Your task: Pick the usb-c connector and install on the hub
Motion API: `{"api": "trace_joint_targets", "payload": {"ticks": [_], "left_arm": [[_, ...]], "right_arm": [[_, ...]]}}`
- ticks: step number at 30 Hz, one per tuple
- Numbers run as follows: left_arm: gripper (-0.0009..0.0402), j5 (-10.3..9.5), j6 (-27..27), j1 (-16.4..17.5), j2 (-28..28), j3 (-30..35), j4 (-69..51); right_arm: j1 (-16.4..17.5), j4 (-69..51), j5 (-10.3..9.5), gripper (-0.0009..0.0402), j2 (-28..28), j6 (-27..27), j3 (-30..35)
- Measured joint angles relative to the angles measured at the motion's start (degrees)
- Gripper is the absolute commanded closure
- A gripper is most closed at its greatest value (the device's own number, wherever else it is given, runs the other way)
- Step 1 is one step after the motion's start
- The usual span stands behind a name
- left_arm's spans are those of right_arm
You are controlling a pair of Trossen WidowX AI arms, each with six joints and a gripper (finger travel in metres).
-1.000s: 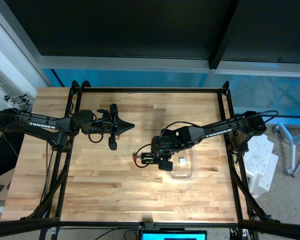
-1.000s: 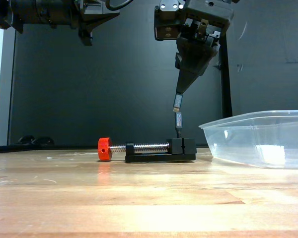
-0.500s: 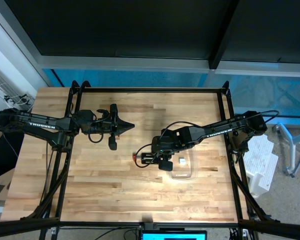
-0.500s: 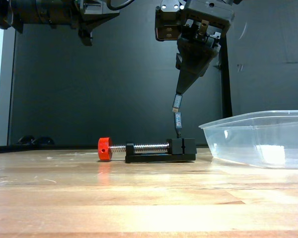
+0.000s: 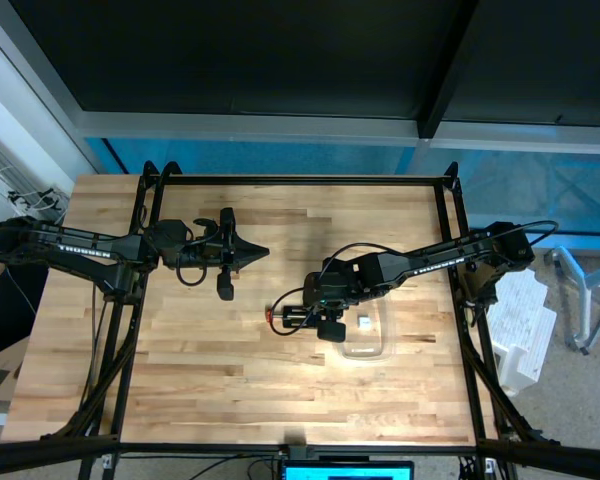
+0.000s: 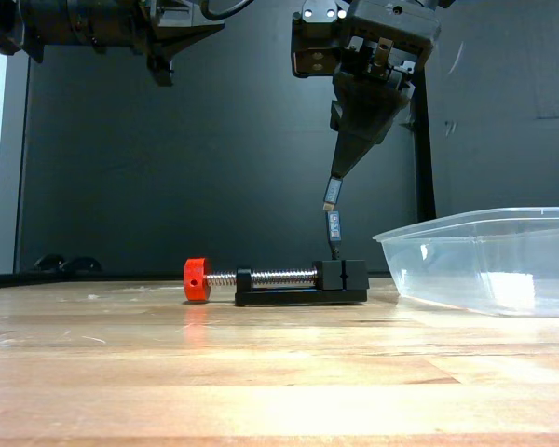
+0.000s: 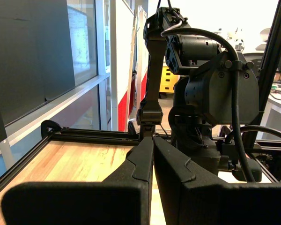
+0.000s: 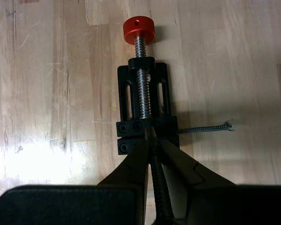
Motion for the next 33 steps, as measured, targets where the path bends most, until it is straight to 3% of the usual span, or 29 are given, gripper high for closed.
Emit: {"api": "trace_joint_targets", "payload": {"ticks": [33], "left_arm": [[0.0393,0.00,0.0,0.0,0.0,0.0,0.0]], "right_arm": [[0.0,-2.0,-0.11,0.0393,0.1,-0.2,1.3]]}}
